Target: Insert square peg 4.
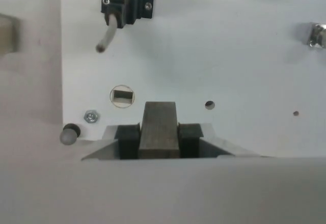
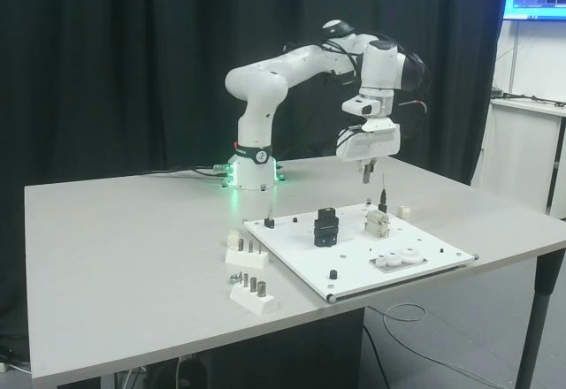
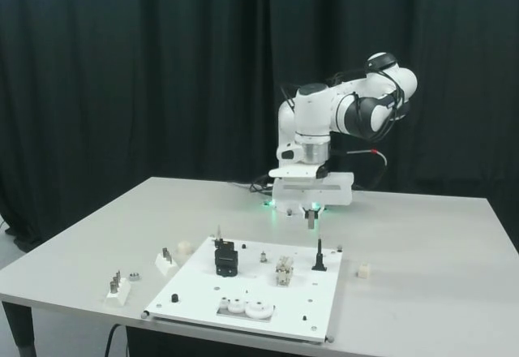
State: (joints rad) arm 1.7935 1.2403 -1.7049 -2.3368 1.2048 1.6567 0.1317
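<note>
My gripper (image 1: 159,132) is shut on a grey square peg (image 1: 159,128), which stands upright between the two black fingers (image 1: 129,140). It hangs in the air above the far side of the white board (image 2: 354,261), as both room views show: the gripper (image 2: 368,170) and the gripper (image 3: 310,215), with the peg (image 3: 310,221) pointing down. In the wrist view a square hole (image 1: 122,96) in a round recess of the board lies just beside the peg's tip. The peg is apart from the hole.
On the board stand a black block (image 2: 325,227), a black socket with a white pin (image 1: 126,6), a black post (image 3: 319,257), white gears (image 2: 398,259), a nut (image 1: 91,116). Two white peg holders (image 2: 252,290) (image 2: 240,249) sit on the table beside the board. A small white cube (image 3: 364,271) lies nearby.
</note>
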